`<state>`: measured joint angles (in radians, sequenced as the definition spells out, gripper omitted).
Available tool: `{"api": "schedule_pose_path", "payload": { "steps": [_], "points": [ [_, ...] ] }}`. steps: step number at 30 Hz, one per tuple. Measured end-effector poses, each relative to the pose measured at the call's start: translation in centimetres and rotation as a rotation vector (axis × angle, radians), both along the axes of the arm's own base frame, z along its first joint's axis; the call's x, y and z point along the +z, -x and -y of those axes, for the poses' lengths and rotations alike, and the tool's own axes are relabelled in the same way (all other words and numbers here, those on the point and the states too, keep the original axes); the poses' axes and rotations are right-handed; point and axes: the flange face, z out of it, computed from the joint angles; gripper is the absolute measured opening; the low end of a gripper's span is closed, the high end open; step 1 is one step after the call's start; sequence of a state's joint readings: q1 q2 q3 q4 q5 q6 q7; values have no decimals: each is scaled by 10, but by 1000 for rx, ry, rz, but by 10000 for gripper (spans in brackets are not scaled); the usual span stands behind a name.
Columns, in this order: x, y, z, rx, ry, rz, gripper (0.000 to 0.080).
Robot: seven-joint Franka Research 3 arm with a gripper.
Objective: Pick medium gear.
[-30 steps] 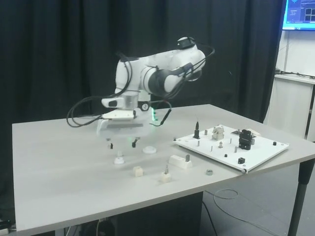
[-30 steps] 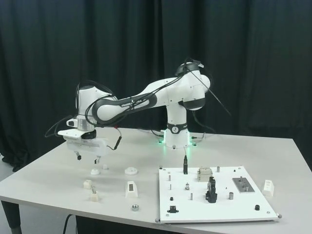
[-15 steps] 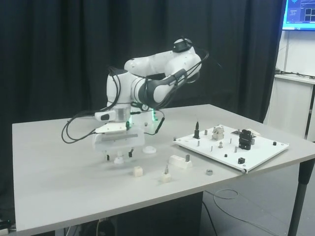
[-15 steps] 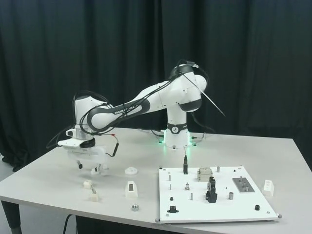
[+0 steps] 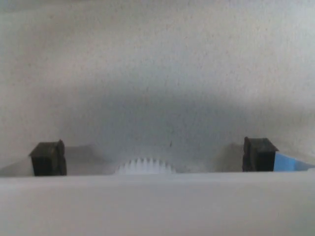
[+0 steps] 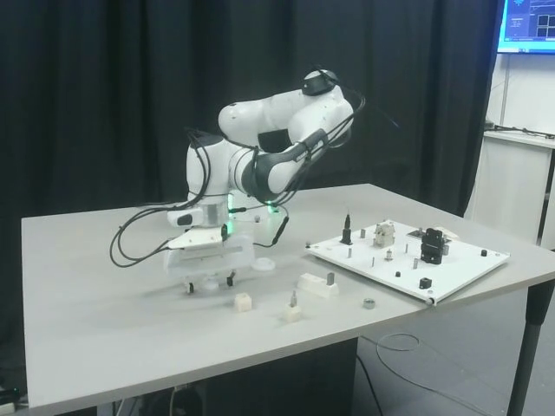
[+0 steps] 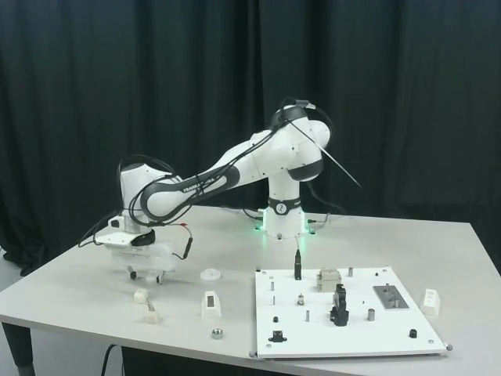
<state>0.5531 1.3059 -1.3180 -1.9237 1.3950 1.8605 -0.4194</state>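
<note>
While the medium gear [image 5: 145, 166] sits flat on the grey table [image 6: 104, 260], only its toothed white rim shows in the wrist view, between the 2 black fingertips [image 5: 48, 158] and partly hidden under the wrist housing. Those tips stand well apart on either side of it with bare table between each and the teeth, so the gripper [image 5: 152, 156] is spread wide and pinching nothing. In both room views the gripper [image 7: 147, 274] hangs low over the table near its far-left part, the fingertips close to the surface, and the gear itself is hidden beneath the hand there.

Judging by this, the step in hand is the final descent and straddle before the grasp; the lift is not yet done. Next the fingers would need to reach the level of the gear's rim, if they are not there already, and then close evenly on opposite sides of the teeth. A grip that lands too high could slip off the thin rim.

Just beside the hand lies a larger white gear [image 7: 210, 274], and nearer the table's front edge are 2 small white blocks [image 7: 141, 296]. Farther off sits the white assembly board [image 7: 344, 313], carrying pegs and black fixtures.
</note>
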Motion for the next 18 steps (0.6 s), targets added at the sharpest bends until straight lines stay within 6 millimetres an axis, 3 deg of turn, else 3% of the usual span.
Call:
{"api": "schedule_pose_path", "payload": {
  "steps": [18],
  "points": [
    [-6,10,3,-5,-8,-12,800]
  ]
}}
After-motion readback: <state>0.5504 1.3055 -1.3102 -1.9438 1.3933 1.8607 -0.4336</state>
